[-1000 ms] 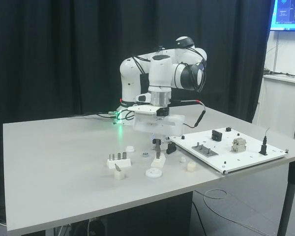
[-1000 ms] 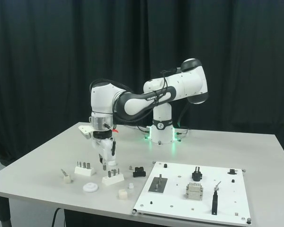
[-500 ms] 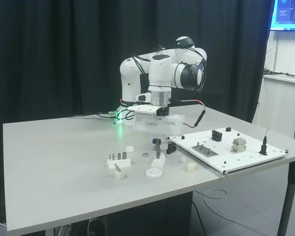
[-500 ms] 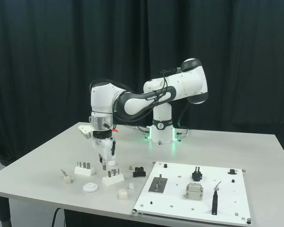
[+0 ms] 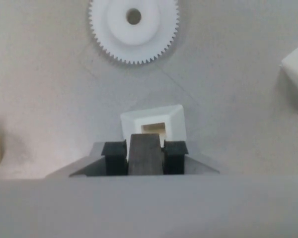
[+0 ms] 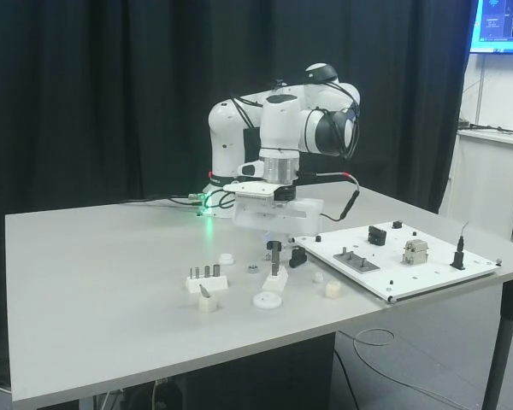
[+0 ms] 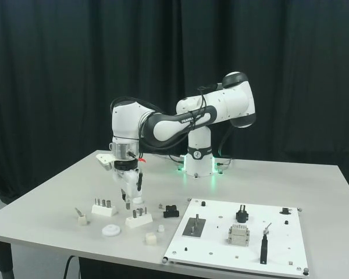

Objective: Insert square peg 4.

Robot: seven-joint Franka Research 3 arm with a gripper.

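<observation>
My gripper (image 5: 145, 154) is shut on a dark grey square peg (image 5: 145, 152), held upright between the two black fingers (image 5: 114, 155). Directly under the peg's tip sits a white block (image 5: 176, 119) with a square hole in its top. In the first room view the gripper (image 6: 274, 248) hangs low over that block (image 6: 274, 278) near the middle of the grey table. The second room view shows the gripper (image 7: 128, 201) just above the block (image 7: 138, 220). I cannot tell whether the peg's tip touches the hole.
A white gear (image 5: 134, 29) (image 6: 267, 300) lies close to the block. A white rack with several pegs (image 6: 206, 280) and a small block with a peg (image 6: 207, 301) stand to one side. A white board with fixtures (image 6: 393, 272) covers the table's other end.
The arm has shifted only very slightly. The peg stays held over the white block.
</observation>
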